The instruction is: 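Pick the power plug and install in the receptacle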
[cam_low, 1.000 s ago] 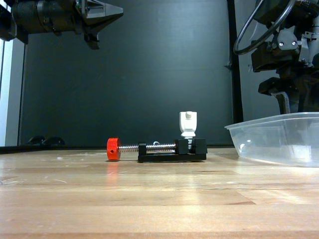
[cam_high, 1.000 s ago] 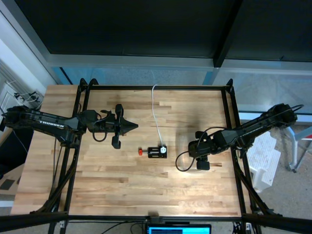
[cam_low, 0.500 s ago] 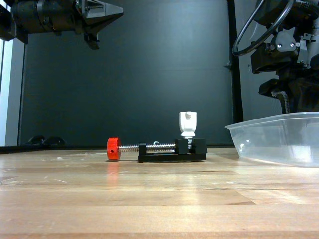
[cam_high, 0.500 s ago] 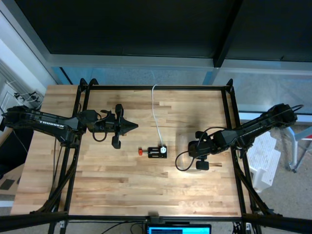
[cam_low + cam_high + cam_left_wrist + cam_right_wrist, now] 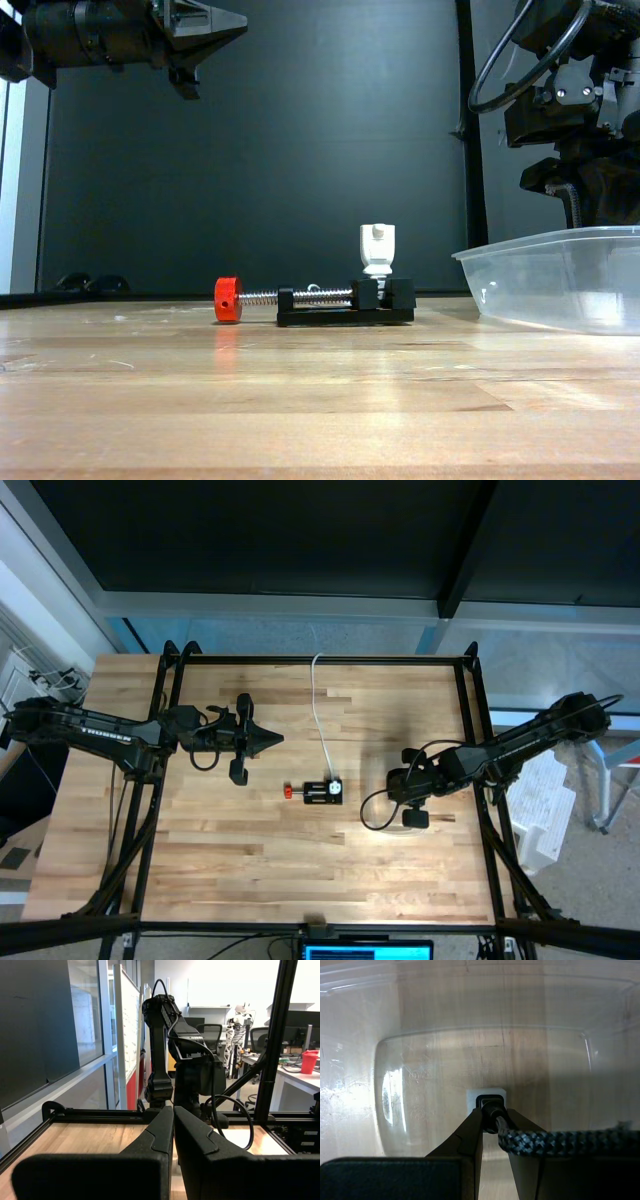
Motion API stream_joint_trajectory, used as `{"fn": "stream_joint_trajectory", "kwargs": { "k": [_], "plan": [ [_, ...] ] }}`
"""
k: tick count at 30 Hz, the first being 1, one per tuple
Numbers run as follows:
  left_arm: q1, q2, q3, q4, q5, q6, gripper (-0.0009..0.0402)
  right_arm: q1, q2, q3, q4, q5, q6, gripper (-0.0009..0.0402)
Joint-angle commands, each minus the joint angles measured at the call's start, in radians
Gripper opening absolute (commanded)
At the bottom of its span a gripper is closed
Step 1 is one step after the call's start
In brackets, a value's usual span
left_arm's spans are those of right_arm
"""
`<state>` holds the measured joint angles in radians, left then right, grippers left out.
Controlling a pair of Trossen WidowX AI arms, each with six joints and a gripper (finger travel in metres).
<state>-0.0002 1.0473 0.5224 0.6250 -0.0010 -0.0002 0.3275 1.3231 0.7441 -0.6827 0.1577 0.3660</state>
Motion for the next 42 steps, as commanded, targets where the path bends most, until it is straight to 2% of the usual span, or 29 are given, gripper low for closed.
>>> {"fn": "stream_joint_trajectory", "kwargs": {
  "k": [1, 18, 30, 42],
  "plan": [
    [0.0, 0.0, 0.0, 0.0, 0.0, 0.0, 0.0, 0.0, -0.018, 0.001, -0.002, 0.0, 0.0, 0.0],
    [0.0, 0.0, 0.0, 0.0, 0.0, 0.0, 0.0, 0.0, -0.152, 0.001, -0.06, 0.0, 0.0, 0.0],
    [0.0, 0.0, 0.0, 0.0, 0.0, 0.0, 0.0, 0.0, -0.156, -0.05, -0.005, 0.008, -0.007, 0.0],
    [0.0, 0.0, 0.0, 0.0, 0.0, 0.0, 0.0, 0.0, -0.121, -0.013, -0.054, 0.008, -0.045, 0.0]
  ]
}}
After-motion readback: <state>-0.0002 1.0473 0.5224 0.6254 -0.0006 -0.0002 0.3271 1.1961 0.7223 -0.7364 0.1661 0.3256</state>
